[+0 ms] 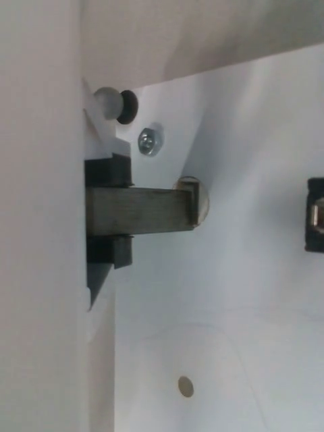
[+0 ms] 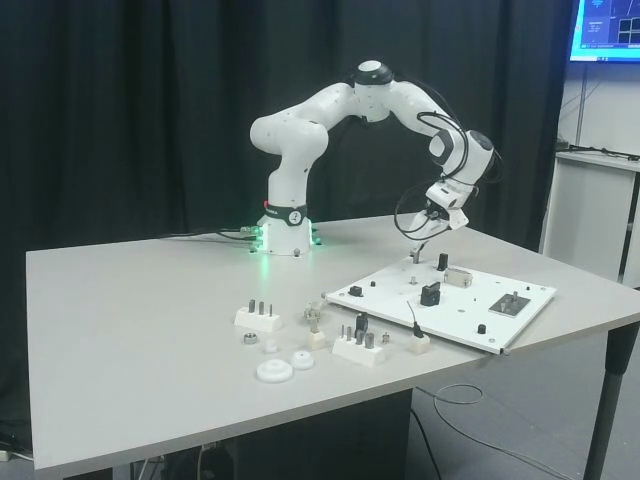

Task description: Insert square peg 4.

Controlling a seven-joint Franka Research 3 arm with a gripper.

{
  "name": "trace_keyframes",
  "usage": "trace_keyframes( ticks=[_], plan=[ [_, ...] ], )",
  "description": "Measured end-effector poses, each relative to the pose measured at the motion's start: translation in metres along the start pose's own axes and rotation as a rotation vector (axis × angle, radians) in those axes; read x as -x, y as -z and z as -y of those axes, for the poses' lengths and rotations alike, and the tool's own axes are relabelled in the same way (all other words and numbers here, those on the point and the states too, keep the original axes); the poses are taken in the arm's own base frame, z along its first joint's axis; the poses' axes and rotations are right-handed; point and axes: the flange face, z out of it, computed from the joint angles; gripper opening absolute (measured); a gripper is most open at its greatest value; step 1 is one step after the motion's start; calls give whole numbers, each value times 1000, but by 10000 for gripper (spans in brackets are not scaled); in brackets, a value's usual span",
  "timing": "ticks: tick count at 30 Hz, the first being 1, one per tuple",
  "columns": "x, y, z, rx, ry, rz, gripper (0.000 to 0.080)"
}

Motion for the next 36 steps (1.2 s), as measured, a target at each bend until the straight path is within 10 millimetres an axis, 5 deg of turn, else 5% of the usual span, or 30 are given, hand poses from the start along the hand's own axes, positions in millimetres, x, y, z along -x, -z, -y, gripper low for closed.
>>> trace_keyframes(
  ticks=[36],
  plan=[
    [-2,1,0,-37,-32,-6,150]
  ],
)
